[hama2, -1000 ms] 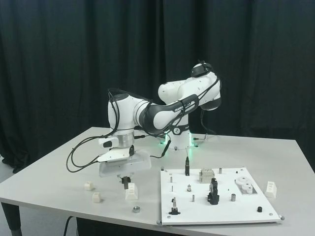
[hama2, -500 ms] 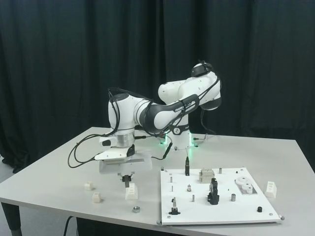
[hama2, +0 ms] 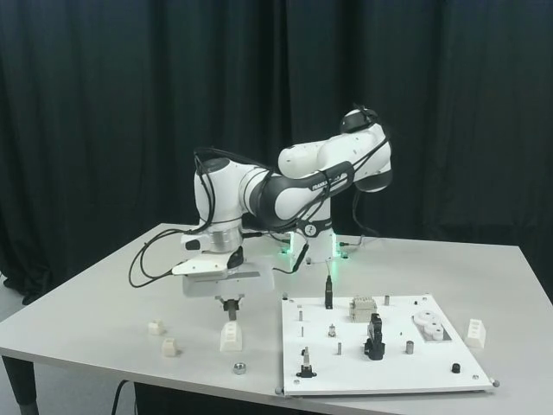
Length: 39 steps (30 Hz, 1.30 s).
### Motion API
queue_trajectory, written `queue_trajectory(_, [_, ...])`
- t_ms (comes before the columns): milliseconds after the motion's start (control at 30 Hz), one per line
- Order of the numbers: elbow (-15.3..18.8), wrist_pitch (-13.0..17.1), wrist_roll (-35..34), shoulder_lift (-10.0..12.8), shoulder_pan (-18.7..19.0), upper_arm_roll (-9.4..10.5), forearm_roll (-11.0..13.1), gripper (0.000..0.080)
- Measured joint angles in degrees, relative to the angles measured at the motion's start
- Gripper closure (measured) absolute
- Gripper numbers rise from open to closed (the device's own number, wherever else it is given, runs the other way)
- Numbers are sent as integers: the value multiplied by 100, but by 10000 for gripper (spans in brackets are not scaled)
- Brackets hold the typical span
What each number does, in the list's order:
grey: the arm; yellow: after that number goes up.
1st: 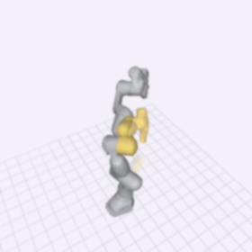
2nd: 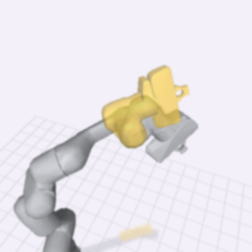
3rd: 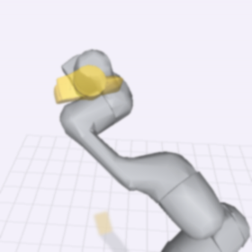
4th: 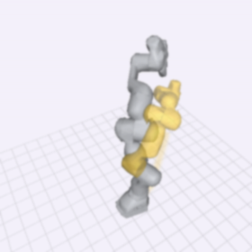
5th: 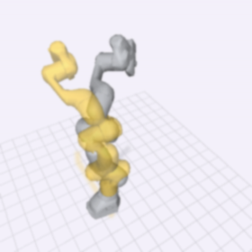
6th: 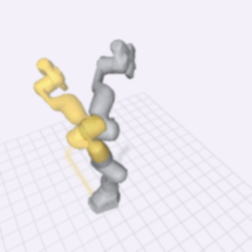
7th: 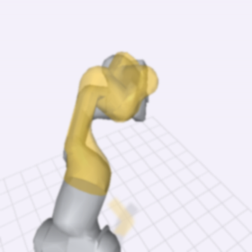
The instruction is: Insert square peg 4.
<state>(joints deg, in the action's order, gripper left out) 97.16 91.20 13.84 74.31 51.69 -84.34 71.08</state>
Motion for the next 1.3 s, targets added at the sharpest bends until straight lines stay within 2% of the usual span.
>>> queue_trajectory(567, [611, -281, -695, -35, 608, -249, -139, 647])
queue_trajectory(1133, [1638, -282, -1953, -88, 1531, -512, -174, 647])
queue_trajectory(1300, [1892, -186, -2371, -119, 1808, -576, -171, 647])
